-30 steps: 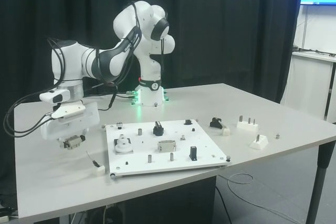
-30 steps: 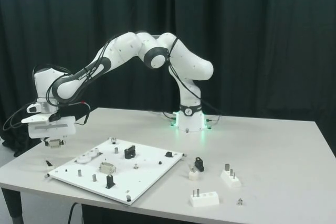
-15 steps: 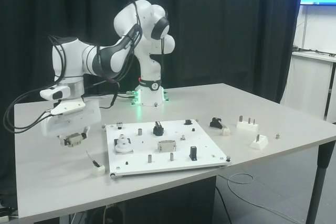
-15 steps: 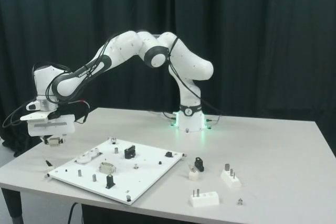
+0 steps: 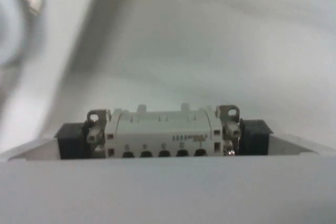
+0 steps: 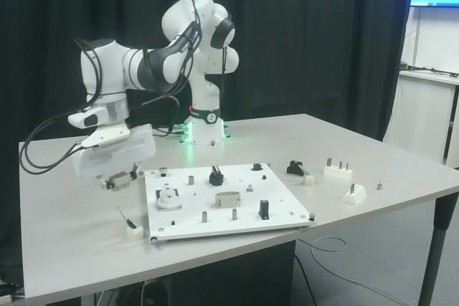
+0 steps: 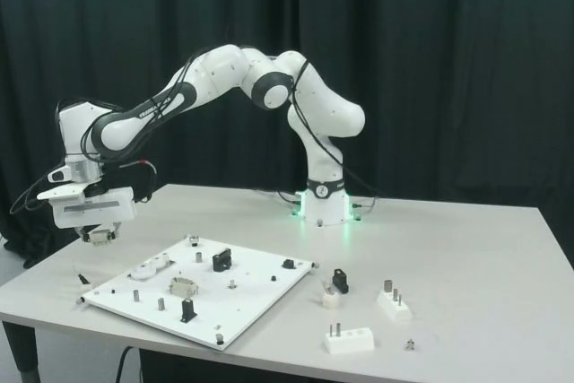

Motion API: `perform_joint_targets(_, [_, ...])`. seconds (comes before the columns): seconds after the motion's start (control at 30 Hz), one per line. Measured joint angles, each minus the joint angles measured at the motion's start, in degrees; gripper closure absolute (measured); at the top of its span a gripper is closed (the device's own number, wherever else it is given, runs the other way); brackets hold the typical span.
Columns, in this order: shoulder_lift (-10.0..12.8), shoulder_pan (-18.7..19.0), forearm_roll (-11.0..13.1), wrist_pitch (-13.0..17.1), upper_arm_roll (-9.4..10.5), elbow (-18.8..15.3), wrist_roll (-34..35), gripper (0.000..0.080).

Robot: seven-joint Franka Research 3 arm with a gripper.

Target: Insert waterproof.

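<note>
Gripping the small white plastic waterproof connector (image 5: 163, 136) by its short ends, the gripper (image 6: 119, 180) has its jaws closed on it, above the table's (image 6: 64, 249) left edge. It seems light and rigid; its metal latches look delicate, so the present hold is sensible

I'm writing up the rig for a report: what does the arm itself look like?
The arm is white with rounded links and black bands at its joints. Black cables loop loosely from the wrist. Its base glows green. The gripper sits under a boxy white hand.

No readable text; only illegible small print on the white connector (image 5: 163, 135).
</note>
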Motion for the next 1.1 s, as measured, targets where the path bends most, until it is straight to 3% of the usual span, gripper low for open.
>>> perform_joint_targets(0.53, [-3.5,6.5,0.3,-5.4,-0.22,-0.2,8.9,0.0184])
perform_joint_targets(1.1, [-5.2,15.5,-0.9,-9.9,-3.12,-3.2,21.4,0.0184])
